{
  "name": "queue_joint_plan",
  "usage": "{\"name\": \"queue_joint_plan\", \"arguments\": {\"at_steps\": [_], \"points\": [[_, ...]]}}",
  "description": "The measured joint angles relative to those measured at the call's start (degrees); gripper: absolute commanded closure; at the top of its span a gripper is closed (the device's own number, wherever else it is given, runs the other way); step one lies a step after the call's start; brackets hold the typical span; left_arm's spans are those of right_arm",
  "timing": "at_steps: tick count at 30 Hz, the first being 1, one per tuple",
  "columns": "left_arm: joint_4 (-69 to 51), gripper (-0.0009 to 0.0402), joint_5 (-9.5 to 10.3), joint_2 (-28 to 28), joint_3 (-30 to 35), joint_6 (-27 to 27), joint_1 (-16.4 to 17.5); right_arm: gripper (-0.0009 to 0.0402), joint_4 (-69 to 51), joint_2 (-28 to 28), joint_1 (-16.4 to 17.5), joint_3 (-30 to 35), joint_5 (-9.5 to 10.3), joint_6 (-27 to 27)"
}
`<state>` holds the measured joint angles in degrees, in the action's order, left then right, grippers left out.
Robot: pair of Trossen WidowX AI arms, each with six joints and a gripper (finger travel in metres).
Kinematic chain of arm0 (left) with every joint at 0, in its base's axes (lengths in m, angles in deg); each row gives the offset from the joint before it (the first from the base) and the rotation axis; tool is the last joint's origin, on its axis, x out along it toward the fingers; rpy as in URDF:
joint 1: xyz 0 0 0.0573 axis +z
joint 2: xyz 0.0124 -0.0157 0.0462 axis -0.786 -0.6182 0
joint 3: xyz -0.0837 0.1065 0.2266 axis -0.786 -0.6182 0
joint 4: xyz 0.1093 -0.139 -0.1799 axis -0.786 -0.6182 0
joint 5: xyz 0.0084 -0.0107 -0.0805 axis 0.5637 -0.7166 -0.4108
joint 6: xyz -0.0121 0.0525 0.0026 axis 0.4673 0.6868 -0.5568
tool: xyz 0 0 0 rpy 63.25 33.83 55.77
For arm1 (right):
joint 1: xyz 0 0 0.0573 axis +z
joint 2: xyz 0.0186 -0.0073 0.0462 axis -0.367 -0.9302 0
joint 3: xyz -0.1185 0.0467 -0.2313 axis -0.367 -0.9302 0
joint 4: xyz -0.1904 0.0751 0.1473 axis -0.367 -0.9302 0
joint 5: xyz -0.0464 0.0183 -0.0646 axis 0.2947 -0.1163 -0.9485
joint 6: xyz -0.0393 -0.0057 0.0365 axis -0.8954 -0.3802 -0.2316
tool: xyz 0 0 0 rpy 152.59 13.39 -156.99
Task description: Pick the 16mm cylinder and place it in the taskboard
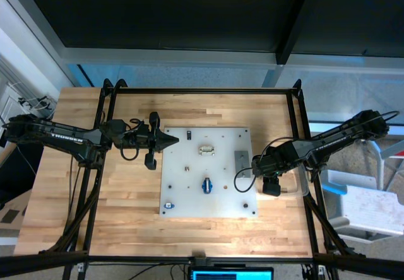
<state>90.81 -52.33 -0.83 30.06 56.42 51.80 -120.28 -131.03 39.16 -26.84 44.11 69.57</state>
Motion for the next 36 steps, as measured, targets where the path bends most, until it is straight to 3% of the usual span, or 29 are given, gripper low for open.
{"name": "queue_joint_plan", "arguments": {"at_steps": [36], "points": [[0.0,0.0393,0.0,0.0,0.0,0.0,0.0,0.0242,8.2,0.0,0.3,-6.1,-1.51,0.3]]}}
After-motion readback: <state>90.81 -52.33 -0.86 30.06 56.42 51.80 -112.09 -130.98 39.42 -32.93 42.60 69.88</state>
